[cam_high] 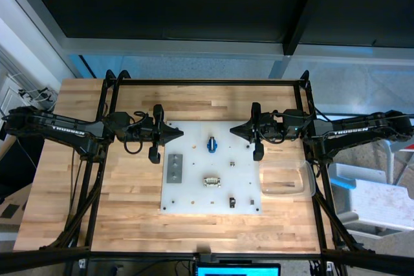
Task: Pick the 16mm bar from the taskboard and place it in the container
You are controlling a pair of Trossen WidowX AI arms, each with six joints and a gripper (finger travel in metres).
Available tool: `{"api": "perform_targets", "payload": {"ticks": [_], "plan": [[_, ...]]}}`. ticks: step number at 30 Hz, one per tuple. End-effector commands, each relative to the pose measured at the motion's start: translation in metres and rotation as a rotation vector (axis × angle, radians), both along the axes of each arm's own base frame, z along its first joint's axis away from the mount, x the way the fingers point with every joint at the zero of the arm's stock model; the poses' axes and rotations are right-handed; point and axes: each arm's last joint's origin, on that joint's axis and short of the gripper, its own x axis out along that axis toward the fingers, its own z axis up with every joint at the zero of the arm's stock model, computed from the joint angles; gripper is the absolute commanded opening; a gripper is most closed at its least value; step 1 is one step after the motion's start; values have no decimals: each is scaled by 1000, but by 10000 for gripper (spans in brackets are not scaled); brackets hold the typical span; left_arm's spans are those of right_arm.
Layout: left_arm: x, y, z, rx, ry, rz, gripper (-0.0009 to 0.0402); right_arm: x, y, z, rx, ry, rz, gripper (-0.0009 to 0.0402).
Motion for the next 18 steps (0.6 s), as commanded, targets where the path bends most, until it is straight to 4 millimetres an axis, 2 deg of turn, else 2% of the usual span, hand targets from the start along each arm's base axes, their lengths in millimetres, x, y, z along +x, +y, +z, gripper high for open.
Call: {"api": "perform_targets", "payload": {"ticks": [1, 14, 18], "plan": [[0, 0, 0, 0, -1, 0, 0, 0, 0, 0, 0, -1, 0, 0], [0, 0, 0, 0, -1, 0, 0, 0, 1, 0, 8, 4, 16, 0], [0, 0, 0, 0, -1, 0, 0, 0, 1, -4, 7, 87, 17, 0]]}}
